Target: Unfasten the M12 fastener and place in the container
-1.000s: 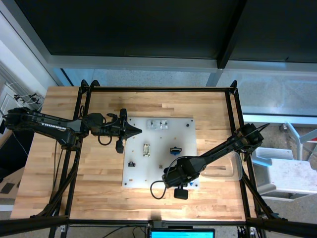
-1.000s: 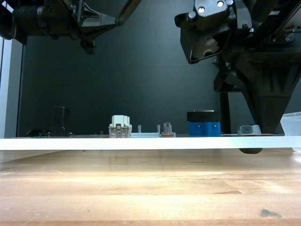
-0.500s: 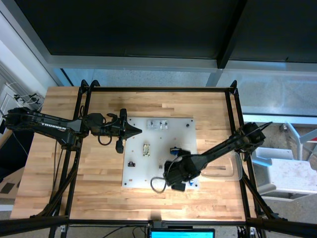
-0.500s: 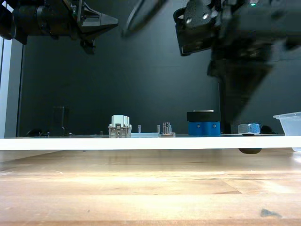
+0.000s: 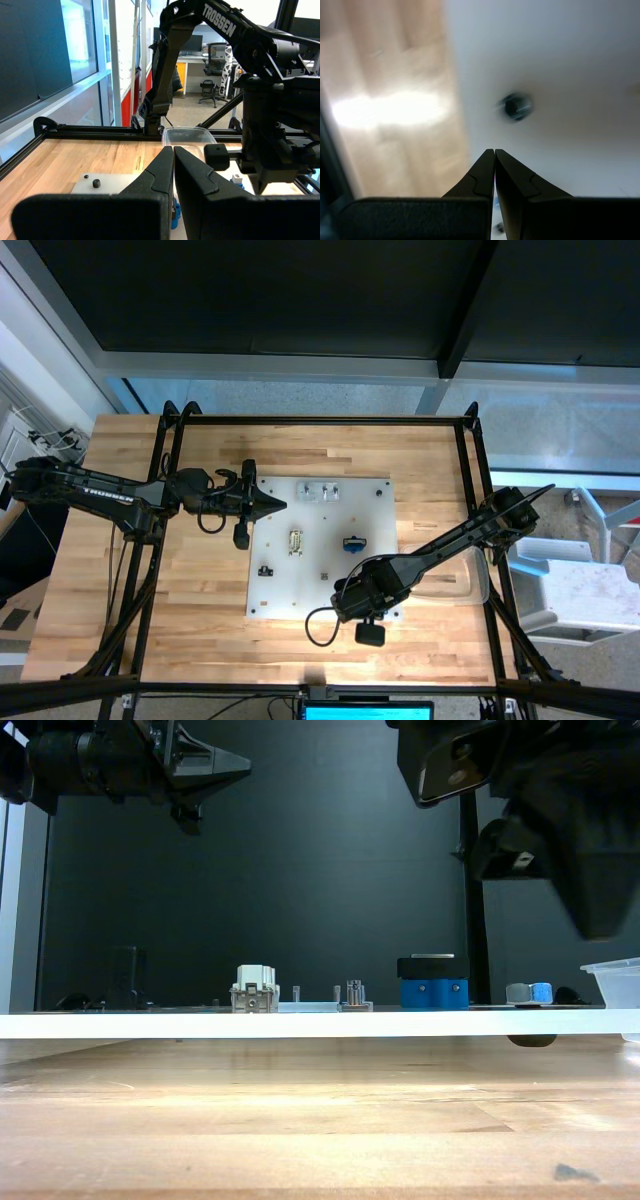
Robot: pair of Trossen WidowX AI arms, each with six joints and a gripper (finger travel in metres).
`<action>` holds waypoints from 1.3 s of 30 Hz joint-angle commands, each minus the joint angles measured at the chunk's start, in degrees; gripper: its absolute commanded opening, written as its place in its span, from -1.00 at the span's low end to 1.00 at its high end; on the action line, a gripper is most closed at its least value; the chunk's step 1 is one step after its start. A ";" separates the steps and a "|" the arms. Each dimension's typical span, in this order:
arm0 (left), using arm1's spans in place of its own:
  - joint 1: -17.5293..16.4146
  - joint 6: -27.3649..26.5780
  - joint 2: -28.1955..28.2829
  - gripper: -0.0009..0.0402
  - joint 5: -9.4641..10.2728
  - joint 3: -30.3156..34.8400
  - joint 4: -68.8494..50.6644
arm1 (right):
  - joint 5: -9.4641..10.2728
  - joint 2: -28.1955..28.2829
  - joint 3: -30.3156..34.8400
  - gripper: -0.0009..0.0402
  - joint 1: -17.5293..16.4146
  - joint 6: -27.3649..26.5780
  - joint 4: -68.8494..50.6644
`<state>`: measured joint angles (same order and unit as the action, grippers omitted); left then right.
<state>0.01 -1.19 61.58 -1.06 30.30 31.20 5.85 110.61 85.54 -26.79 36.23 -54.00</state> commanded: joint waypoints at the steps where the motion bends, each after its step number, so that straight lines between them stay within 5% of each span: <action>1: 0.00 0.02 0.02 -0.96 0.00 0.02 -0.02 | 0.22 0.52 0.00 -0.96 -0.11 -0.68 1.57; 17: 0.00 0.02 0.02 -0.96 0.00 0.02 0.02 | -0.50 2.78 -1.57 -0.96 -0.04 -0.74 6.75; 25: -0.02 0.02 0.02 -0.96 0.00 0.02 -0.02 | -3.28 2.75 -2.19 -0.96 0.00 -0.61 6.54; 36: -0.02 0.02 0.02 -0.96 0.00 0.02 0.00 | -3.34 2.73 -2.03 -0.96 0.07 -0.74 5.07; 39: 0.00 0.02 0.02 -0.96 0.00 0.02 0.00 | -7.17 2.27 -2.03 -0.96 0.07 -0.02 2.89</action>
<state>0.01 -1.17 61.58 -1.04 30.33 31.20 0.95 113.25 83.37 -26.68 35.68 -50.37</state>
